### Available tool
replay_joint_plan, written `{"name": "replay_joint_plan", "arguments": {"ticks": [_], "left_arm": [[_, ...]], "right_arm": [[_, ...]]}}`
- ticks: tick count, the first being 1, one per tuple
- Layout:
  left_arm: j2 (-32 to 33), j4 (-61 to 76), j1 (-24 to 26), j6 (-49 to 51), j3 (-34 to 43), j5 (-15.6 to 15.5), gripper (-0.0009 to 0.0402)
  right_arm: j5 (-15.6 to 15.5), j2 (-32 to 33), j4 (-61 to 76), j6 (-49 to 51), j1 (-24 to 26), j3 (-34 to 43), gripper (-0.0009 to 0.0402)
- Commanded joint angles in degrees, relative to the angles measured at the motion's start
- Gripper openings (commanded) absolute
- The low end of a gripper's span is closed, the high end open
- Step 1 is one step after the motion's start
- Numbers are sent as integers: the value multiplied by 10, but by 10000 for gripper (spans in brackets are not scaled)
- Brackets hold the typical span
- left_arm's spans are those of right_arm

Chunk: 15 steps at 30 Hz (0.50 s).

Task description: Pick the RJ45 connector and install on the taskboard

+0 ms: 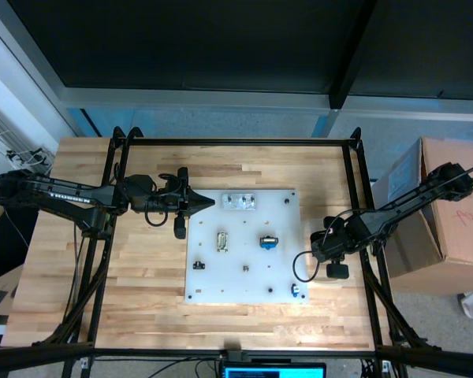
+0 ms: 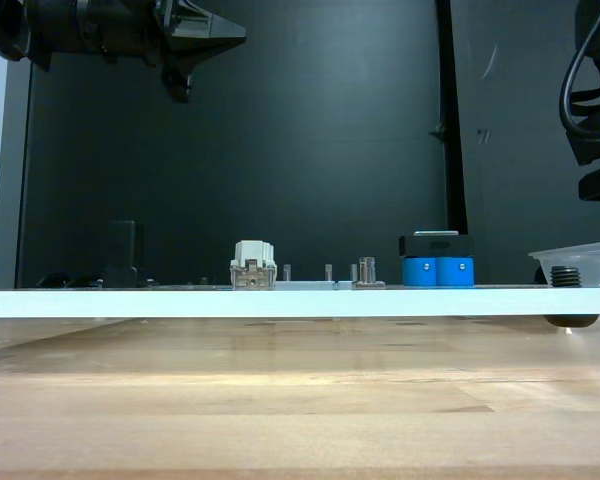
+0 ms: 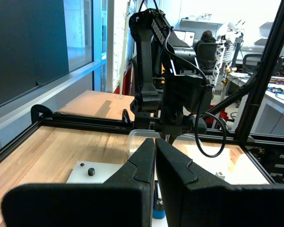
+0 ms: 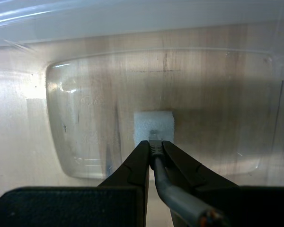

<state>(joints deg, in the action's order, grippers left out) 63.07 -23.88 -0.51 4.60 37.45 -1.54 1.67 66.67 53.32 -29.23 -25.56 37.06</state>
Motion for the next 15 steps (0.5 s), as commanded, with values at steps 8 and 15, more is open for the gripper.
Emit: {"name": "replay_joint_plan", "arguments": {"ticks": [8,15], "left_arm": [[0,0,0,0,0,0,1],[0,0,0,0,0,0,1]], "right_arm": [[3,-21,52,-5,-10,58,0],[51,-15,56,-41,-60,106,0]]}}
